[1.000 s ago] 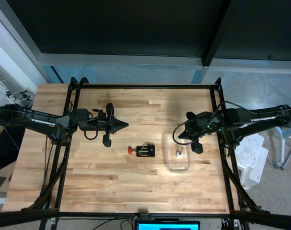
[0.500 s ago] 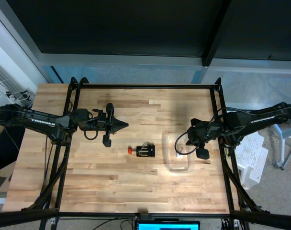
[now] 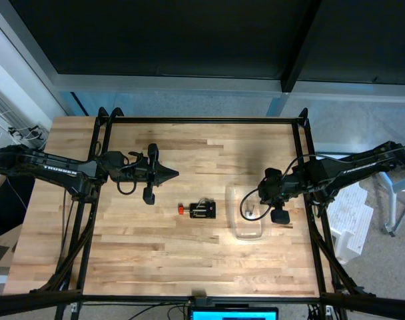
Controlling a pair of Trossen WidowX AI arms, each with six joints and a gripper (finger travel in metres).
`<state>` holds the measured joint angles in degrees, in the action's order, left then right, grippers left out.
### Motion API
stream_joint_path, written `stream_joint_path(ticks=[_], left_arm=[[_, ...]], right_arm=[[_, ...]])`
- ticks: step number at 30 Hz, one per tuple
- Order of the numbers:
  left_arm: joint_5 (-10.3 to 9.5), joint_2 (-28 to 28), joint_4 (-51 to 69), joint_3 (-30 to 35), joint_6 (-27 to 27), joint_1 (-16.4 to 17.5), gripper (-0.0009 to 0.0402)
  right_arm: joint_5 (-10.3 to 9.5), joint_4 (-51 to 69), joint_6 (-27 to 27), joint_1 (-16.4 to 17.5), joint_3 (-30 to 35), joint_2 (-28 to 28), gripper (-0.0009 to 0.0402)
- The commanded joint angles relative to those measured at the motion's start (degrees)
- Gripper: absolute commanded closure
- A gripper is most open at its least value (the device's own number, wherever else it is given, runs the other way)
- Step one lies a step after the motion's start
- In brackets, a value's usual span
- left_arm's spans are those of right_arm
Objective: Pick the RCA connector and install on taskboard
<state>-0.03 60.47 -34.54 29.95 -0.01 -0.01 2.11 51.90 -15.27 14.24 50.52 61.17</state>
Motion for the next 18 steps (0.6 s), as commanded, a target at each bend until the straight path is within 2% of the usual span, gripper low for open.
stream_joint_path(ticks=[1,10,18], left_arm=[[0.00,0.00,0.00,0.00,0.00,0.00,0.0393],[0.00,0.00,0.00,0.00,0.00,0.02,0.0393],[0.00,0.00,0.00,0.00,0.00,0.02,0.0393]], right_arm=[[1.38,0.55,-0.96,0.85,-0.13,1.29,0.0347],[1.57,-0.37,-2.93,1.66,-1.22,3.96,0.0269],[2.40,-3.98,-3.85,1.95,-3.17,6.62,0.0259]])
